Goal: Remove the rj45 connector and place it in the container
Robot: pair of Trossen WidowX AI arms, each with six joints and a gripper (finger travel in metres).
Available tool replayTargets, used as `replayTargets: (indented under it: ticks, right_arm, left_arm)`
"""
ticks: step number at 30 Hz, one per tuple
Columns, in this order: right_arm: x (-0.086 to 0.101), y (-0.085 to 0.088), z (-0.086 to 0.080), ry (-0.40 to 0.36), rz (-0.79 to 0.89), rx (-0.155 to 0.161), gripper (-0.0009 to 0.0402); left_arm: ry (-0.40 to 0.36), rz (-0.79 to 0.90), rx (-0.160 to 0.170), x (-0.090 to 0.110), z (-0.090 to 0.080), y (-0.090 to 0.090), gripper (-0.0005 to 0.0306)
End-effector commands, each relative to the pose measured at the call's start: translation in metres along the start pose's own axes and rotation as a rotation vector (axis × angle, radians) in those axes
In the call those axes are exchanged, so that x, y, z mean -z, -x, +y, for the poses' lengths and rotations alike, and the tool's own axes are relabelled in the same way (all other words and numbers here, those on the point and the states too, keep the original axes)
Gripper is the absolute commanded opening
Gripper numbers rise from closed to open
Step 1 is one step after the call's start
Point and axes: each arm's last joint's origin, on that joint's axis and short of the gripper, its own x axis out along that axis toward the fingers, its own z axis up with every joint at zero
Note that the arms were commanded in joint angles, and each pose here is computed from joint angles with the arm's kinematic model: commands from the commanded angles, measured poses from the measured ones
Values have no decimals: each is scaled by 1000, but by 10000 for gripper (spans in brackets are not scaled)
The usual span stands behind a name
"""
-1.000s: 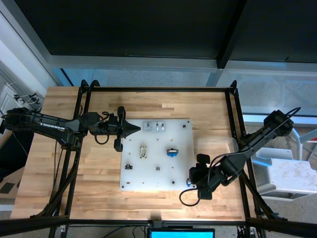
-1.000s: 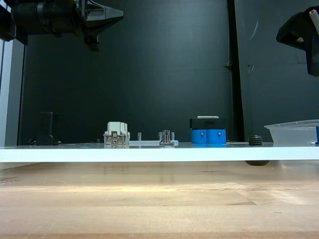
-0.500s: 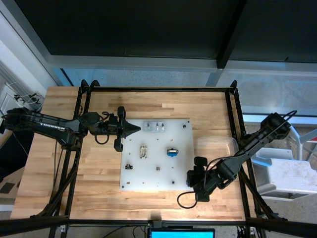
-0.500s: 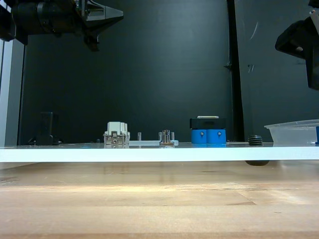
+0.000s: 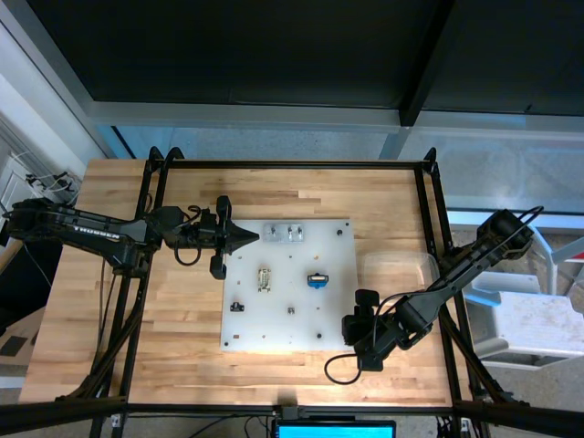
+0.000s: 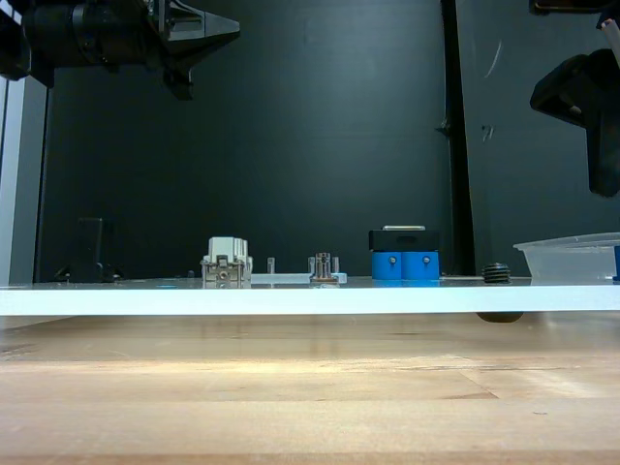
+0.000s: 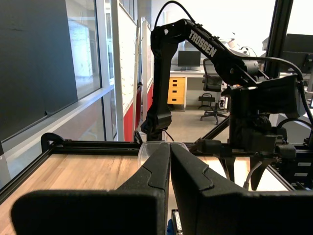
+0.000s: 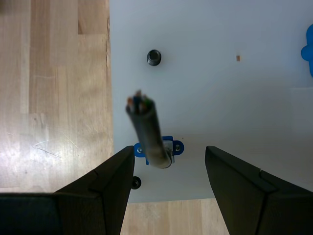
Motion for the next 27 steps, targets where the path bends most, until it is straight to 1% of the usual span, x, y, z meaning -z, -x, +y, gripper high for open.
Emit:
replayTargets:
  ticks: [1,6,11,14,20,27]
  right_arm:
    - [3,-3,-1,4,0,-4,201]
    - [4,-6,-2,-2,-8,-7,201]
    - [3,-8,-4,-1,-11,4,193]
    - [3,-8,-4,9,-12,5,184]
    - [3,-8,-4,15,-12,6,157]
    - [3,-8,-4,23,-11,5,111]
  left_arm:
    - [0,0,0,0,0,0,0]
    - [0,0,0,0,0,0,0]
    - [0,0,0,0,0,0,0]
    - [0,0,0,0,0,0,0]
    - [0,0,0,0,0,0,0]
    - [0,0,0,0,0,0,0]
